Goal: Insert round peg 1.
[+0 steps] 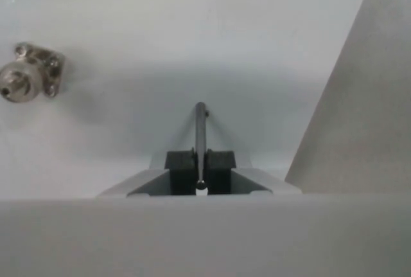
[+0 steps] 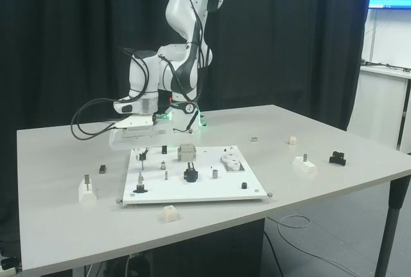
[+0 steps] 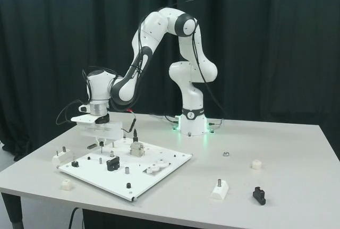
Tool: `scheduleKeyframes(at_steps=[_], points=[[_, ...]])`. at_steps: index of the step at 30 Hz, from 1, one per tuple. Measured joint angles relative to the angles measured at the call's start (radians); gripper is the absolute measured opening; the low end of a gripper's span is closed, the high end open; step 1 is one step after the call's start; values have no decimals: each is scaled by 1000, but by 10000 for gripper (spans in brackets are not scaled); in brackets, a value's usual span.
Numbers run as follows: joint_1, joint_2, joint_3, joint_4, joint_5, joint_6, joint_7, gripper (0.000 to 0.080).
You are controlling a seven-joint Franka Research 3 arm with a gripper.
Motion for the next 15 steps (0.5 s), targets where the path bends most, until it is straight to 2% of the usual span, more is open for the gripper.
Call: scheduleKeyframes(at_steps=[15], points=[[0,-3,-4,2,0,-25,0,32]])
